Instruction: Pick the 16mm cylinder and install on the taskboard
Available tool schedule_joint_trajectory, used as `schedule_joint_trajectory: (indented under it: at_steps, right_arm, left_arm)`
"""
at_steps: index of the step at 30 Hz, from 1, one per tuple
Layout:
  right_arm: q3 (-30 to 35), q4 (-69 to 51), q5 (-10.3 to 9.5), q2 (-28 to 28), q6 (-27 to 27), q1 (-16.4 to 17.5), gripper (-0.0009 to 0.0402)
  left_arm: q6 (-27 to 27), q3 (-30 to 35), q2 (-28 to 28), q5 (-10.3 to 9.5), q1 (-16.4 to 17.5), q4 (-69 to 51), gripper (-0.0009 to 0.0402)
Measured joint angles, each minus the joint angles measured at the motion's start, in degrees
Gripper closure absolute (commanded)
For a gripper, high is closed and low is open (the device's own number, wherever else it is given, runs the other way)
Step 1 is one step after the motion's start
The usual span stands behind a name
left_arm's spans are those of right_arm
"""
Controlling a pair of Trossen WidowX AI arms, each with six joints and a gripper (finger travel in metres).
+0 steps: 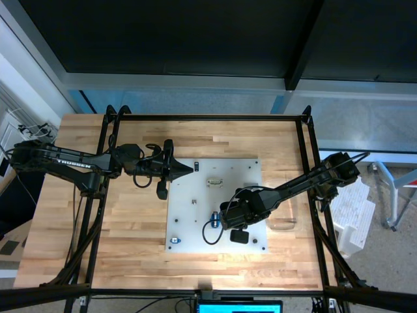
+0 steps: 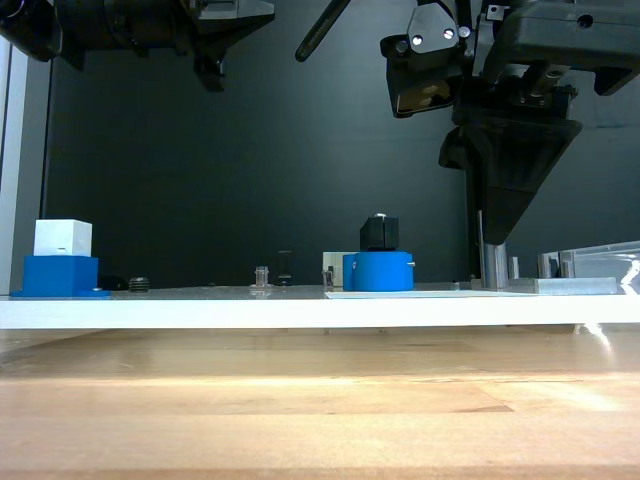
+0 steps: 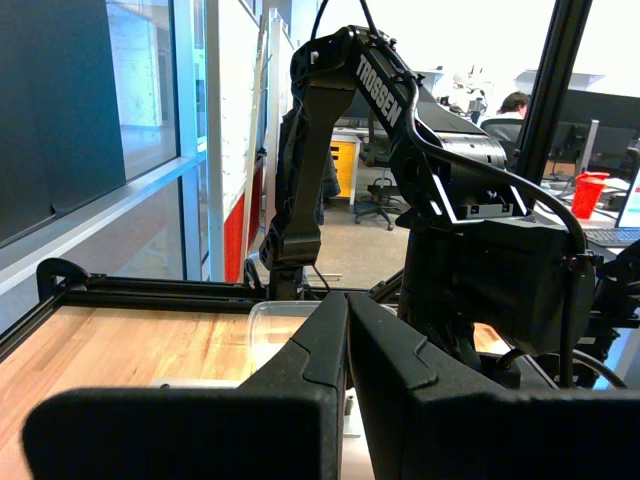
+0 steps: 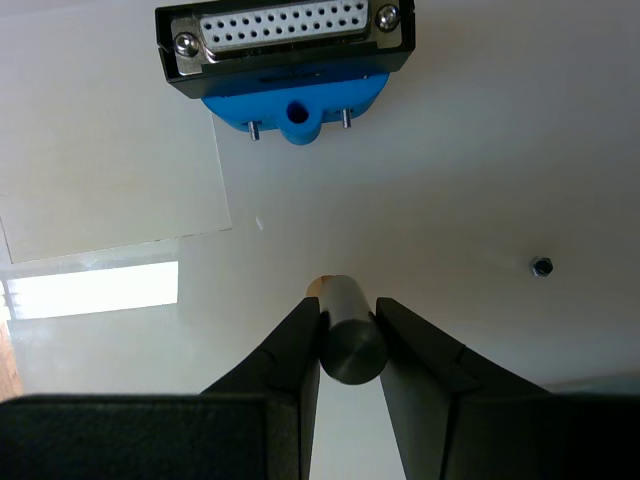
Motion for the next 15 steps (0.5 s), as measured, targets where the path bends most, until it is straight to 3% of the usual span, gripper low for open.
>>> schedule_joint_trajectory:
  at_steps: [15]
  right_arm:
    - [1.33, -1.18, -0.04, -0.02, -0.07, -0.02, 0.0375]
  left_arm:
    - [0.0, -0.02, 0.0, 0.0, 0.0, 0.0, 0.0393]
